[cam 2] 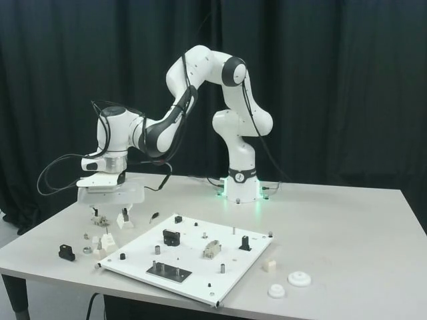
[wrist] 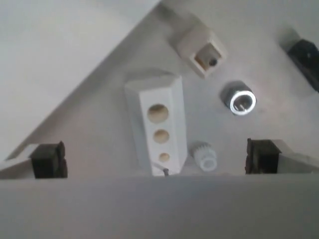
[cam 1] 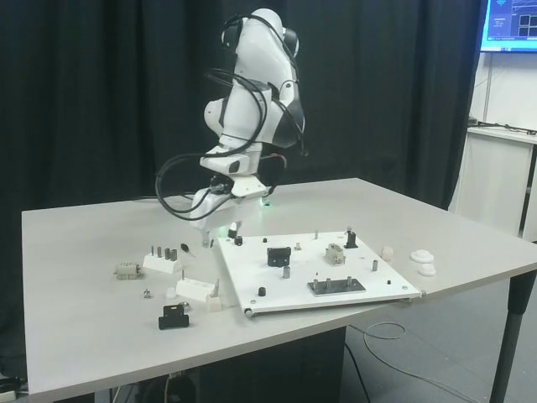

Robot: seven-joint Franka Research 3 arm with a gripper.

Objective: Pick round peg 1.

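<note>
In the second room view, a small black block (cam 2: pixel 66 252) lies farthest left on the grey table (cam 2: pixel 347 227), near the front edge. Just right of it a cluster of small white holders (cam 2: pixel 105 241) sits beside the left edge of the white board (cam 2: pixel 193 263). The gripper (cam 2: pixel 109 215) hangs directly above this cluster, its two black fingers (cam 2: pixel 124 215) spread apart and grasping nothing. The wrist view looks down between the released fingertips (wrist: pixel 48 160) onto a white block (wrist: pixel 157 122) with three round holes in a row, stepping down in width. Beside its narrow end lies a small white toothed part (wrist: pixel 205 157), and close by stands a metal ring (wrist: pixel 239 99) with a pin at its centre. Round peg 1 cannot be told apart with certainty; a thin dark pin (wrist: pixel 165 172) shows at the foot of the holed block, between the fingertips. Further right on the board sit several black and metal fixtures, including a grey plate (cam 2: pixel 169 272) at the near edge. Right of the board, on the table, rest two white gears (cam 2: pixel 289 285). The arm's base (cam 2: pixel 241 190) stands at the far side.
</note>
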